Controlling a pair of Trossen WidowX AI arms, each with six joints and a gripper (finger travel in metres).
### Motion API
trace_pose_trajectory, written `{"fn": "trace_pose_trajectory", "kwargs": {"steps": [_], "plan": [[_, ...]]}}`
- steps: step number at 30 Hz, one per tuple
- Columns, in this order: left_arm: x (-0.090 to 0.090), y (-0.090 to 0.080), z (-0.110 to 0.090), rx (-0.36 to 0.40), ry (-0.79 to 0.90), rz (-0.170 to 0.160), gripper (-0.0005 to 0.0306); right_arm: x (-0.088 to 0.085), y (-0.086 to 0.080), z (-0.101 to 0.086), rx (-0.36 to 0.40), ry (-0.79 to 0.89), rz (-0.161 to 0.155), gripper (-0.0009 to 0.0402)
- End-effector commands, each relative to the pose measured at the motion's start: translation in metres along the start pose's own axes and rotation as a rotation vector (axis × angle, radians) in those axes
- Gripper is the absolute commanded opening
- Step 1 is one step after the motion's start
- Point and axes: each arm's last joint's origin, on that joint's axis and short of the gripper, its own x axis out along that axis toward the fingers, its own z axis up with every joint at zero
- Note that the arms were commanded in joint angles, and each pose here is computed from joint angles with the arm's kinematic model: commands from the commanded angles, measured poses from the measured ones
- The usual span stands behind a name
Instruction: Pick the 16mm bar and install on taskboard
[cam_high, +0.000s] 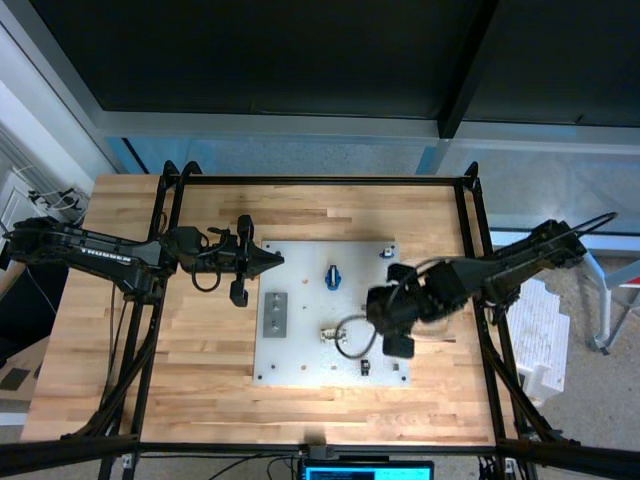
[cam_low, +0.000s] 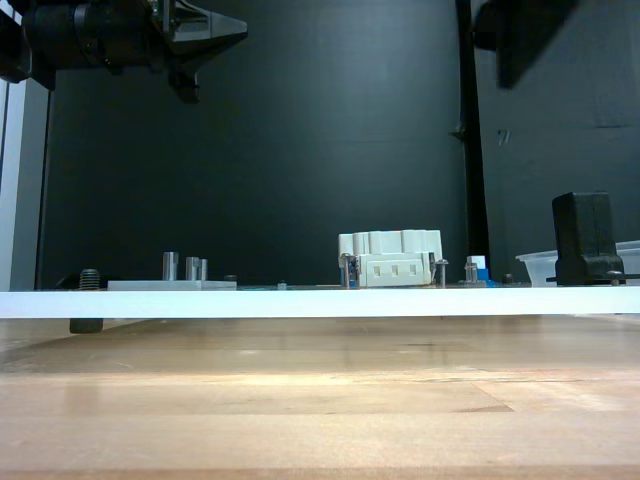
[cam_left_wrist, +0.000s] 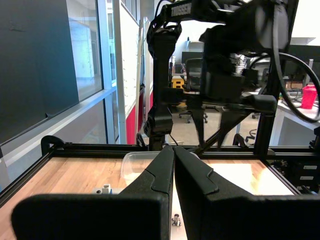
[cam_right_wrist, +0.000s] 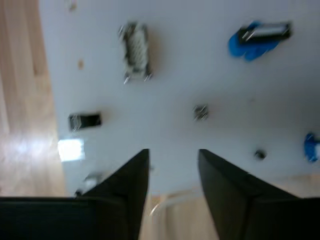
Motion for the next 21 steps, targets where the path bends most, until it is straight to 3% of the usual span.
{"fn": "trace_pose_trajectory", "kwargs": {"steps": [1, 4, 8, 13, 21], "plan": [[0.0, 0.0, 0.0, 0.0, 0.0, 0.0, 0.0, -0.002, -0.017, 0.007, -0.014, -0.03, -0.006, 0.0049], [0.0, 0.0, 0.0, 0.0, 0.0, 0.0, 0.0, -0.004, -0.031, 0.014, -0.03, -0.076, -0.009, -0.0005], [0.0, 0.0, 0.0, 0.0, 0.0, 0.0, 0.0, -0.007, -0.05, 0.021, -0.02, -0.151, -0.005, 0.0006], [0.0, 0.0, 0.0, 0.0, 0.0, 0.0, 0.0, -0.01, -0.072, 0.024, 0.003, -0.278, 0.048, -0.0001], [0.0, 0.0, 0.0, 0.0, 0.0, 0.0, 0.0, -0.015, -0.092, 0.017, 0.014, -0.491, 0.072, 0.0]]}}
